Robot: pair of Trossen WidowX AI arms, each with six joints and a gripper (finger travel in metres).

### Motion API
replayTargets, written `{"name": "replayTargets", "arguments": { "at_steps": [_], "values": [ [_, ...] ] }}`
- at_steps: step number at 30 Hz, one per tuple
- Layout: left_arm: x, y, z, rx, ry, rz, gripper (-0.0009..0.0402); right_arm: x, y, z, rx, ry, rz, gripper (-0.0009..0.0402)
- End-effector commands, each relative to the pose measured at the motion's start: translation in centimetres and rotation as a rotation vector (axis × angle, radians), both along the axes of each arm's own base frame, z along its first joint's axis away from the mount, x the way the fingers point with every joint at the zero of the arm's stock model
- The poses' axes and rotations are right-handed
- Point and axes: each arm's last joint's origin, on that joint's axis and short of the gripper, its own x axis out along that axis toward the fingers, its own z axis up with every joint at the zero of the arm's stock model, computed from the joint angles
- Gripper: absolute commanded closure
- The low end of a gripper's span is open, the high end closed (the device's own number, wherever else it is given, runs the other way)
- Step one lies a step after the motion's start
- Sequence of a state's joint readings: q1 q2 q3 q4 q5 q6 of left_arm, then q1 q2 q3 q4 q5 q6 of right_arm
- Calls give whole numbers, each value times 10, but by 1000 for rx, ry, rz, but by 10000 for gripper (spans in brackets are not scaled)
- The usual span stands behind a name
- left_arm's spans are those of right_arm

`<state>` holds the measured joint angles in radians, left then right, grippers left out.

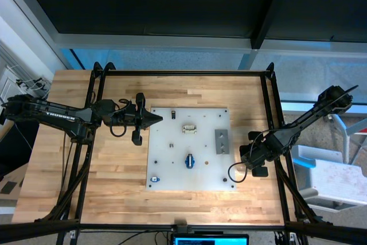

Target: Pick the 16mm cylinder and place it in the taskboard

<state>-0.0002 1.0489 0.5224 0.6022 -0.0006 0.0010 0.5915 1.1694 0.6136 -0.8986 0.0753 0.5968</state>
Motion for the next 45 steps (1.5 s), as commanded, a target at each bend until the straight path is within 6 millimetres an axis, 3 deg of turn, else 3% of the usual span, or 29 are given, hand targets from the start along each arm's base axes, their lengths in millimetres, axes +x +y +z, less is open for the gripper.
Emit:
{"name": "replayTargets", "arguments": {
  "at_steps": [1,10,20,45],
  "values": [
    [0,0,0,0,-1,0,393,0,0,0,0,-1,1,323],
    [0,0,0,0,-1,0,393,0,1,0,1,-1,4,367],
    [0,0,0,0,-1,0,393,-1,0,2,3,-1,6,382],
    [0,0,0,0,-1,0,393,-3,-1,52,5,-14,7,381]
  ]
}}
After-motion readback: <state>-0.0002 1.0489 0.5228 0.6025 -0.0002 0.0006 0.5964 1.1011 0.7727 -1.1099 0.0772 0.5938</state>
